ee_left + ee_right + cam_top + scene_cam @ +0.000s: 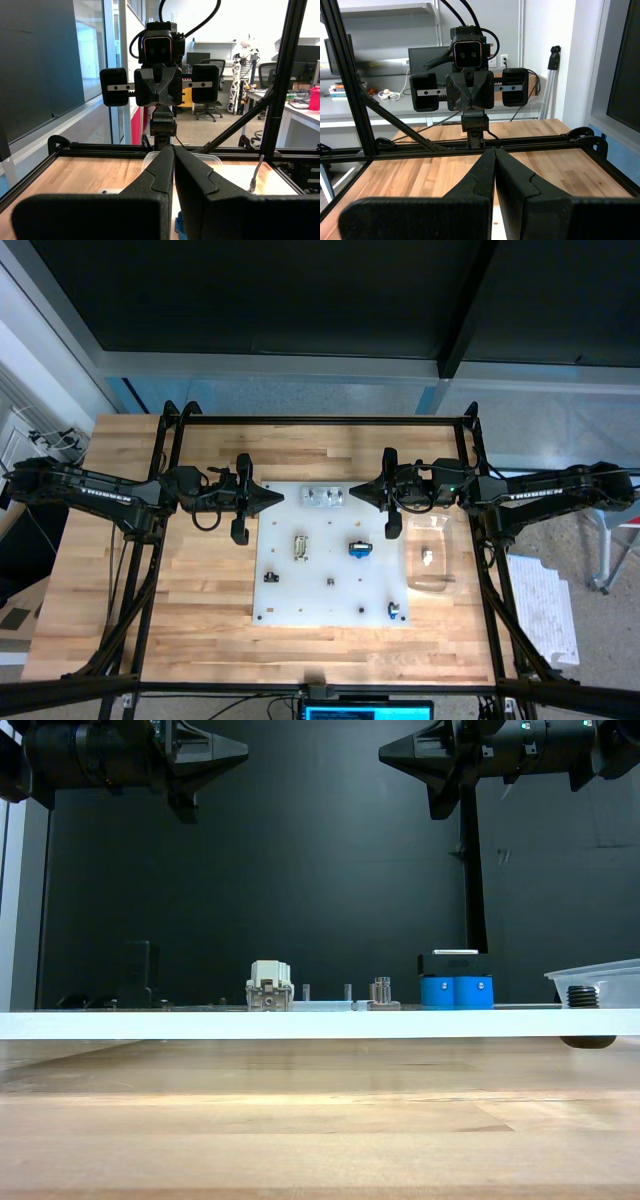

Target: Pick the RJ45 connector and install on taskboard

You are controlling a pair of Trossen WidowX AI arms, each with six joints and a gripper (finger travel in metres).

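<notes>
Lower right in the high view, one blue jack (397, 612). I cannot tell whether the RJ45 connector sits in it. A half-seated plug could likely spring loose. Beyond it is one clear tray (412, 578) holding one white block (428, 557), with nothing dark on top. Farther, at mid-frame, are two grippers, the left gripper (282, 498) and the right gripper (352, 490), both pressed together on nothing.

Tray (412, 580) right of board (300, 605); left claw (281, 498), right claw (353, 492) above.
</notes>
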